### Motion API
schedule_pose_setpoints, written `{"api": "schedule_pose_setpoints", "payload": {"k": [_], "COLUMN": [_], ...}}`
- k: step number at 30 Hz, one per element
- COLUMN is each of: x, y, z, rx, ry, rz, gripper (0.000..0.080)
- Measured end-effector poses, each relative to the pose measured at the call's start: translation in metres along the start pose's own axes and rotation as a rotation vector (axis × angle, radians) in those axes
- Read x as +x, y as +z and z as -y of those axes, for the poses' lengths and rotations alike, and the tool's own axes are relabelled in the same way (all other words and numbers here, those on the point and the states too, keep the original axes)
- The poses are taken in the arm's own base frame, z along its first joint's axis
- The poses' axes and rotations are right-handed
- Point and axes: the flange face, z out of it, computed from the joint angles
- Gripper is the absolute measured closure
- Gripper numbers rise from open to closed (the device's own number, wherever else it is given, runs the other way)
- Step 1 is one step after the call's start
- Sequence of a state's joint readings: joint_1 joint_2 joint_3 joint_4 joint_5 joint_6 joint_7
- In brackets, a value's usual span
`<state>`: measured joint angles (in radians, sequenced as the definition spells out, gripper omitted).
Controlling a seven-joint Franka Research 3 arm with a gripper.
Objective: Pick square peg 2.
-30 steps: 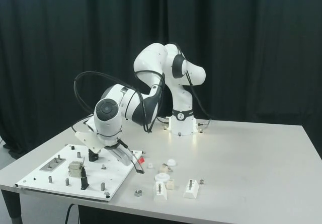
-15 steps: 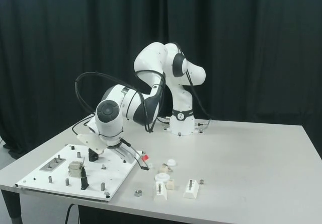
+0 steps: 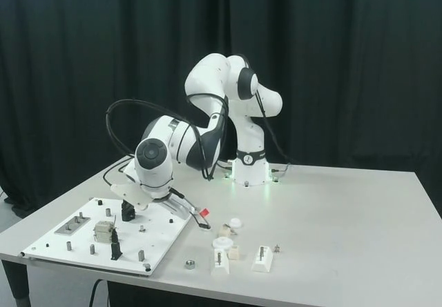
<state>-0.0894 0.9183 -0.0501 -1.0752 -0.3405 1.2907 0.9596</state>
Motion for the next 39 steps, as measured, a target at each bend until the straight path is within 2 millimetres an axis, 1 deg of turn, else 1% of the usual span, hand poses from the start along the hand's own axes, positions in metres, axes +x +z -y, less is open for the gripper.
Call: {"api": "schedule_pose_setpoints", "payload": {"k": [24, 33, 39], "x": [-0.026, -0.046, -0.065], "y": [0.008, 0.009, 0.01], "z": [0.001, 0.004, 0.006], "rx": [0.012, 0.028, 0.042], "ry": [-0.047, -0.063, -0.069], "rz": [0.019, 0.036, 0.04], "gripper": [0.0003, 0.0003, 0.0003]}}
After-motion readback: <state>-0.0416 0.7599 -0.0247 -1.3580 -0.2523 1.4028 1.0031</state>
